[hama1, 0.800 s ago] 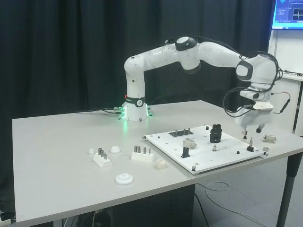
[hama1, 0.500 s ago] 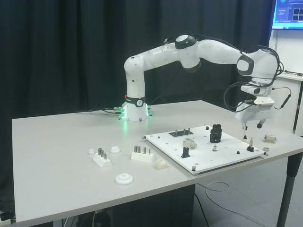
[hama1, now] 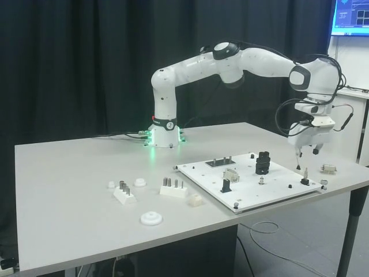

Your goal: Pick USB.

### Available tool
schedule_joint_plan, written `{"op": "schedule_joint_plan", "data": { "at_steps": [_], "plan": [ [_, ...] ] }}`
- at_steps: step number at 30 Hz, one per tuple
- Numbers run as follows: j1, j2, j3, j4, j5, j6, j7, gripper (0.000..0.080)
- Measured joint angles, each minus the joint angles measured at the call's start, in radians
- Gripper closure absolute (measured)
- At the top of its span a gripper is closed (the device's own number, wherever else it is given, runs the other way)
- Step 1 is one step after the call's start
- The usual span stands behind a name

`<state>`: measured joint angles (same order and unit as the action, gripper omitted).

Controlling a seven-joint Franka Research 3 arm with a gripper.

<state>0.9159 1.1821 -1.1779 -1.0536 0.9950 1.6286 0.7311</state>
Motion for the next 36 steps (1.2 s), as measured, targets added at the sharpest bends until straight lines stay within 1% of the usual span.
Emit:
{"op": "schedule_joint_plan", "data": {
  "at_steps": [7, 12, 20, 28, 36],
  "plan": [
    [-0.006, 0.000, 0.008, 0.005, 0.003, -0.024, -0.046, 0.0003],
    [-0.012, 0.000, 0.024, 0.010, 0.025, -0.041, -0.068, 0.0003],
    [-0.024, 0.000, 0.072, 0.025, 0.055, -0.052, -0.076, 0.0003],
    [-0.024, 0.004, 0.121, 0.034, 0.056, -0.053, -0.089, 0.0003],
    [-0.011, 0.022, 0.141, 0.036, 0.054, -0.054, -0.127, 0.0003]
  ]
}}
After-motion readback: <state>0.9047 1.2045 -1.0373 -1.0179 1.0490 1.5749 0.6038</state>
